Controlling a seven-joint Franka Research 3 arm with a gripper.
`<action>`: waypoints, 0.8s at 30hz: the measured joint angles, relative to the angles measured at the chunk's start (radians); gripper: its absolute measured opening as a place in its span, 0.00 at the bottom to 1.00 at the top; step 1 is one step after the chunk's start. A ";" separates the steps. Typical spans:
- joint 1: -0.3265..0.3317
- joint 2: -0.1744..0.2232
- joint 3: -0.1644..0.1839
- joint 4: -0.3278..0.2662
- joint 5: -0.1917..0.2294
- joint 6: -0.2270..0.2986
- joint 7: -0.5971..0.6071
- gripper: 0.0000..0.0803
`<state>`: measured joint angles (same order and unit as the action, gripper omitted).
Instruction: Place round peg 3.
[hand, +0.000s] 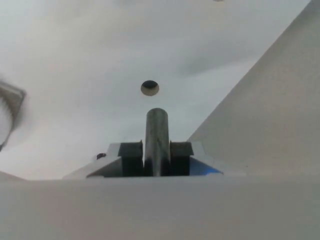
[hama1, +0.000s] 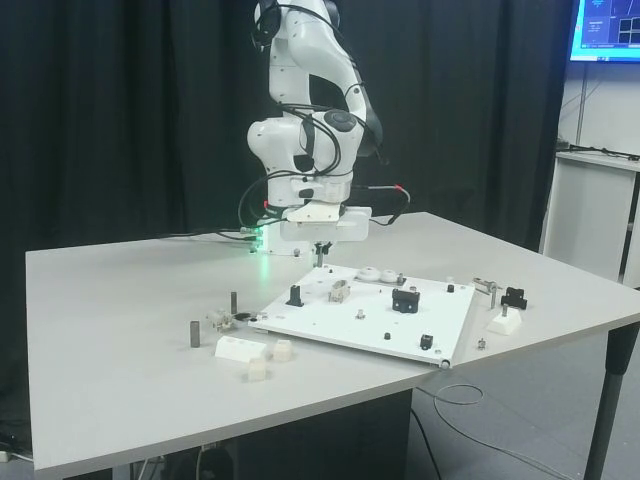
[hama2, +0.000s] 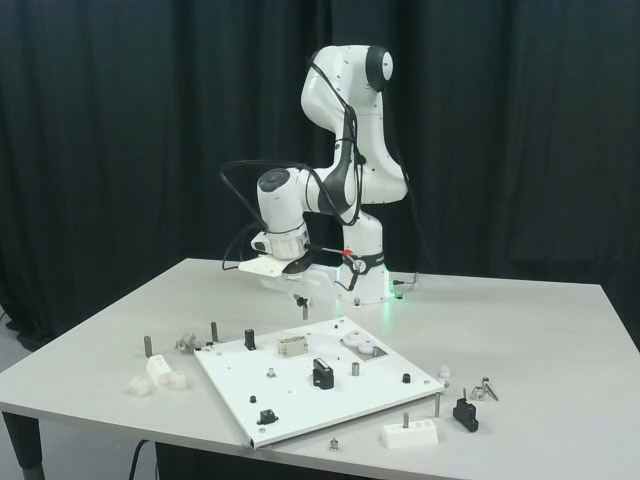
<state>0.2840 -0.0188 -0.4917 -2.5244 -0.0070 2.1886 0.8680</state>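
Observation:
My gripper (hand: 157, 159) is shut on a grey round peg (hand: 157, 137) that stands upright between the two black fingers. Its lower end hangs just above the white board (hand: 90, 60), close to a small round hole (hand: 149, 88) but short of it. In the first room view the gripper (hama1: 320, 247) holds the peg (hama1: 320, 256) over the far edge of the board (hama1: 330, 325). The second room view shows the gripper (hama2: 304, 303) and peg (hama2: 305, 311) above the board's back edge (hama2: 300, 395).
Black fixtures (hama1: 404, 299), a grey metal part (hama1: 338, 291) and white discs (hama1: 376, 273) sit on the board. Two upright grey pegs (hama1: 192, 333) and white blocks (hama1: 243, 349) stand on the table left of it. More small parts (hama1: 505, 300) lie to the right.

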 joint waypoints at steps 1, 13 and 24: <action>0.000 0.000 0.000 0.000 0.000 0.000 0.000 0.14; 0.000 0.000 0.000 0.000 0.000 0.006 0.000 0.14; 0.000 0.000 0.000 0.000 -0.001 0.013 0.000 0.14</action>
<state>0.2840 -0.0188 -0.4918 -2.5242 -0.0080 2.2016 0.8681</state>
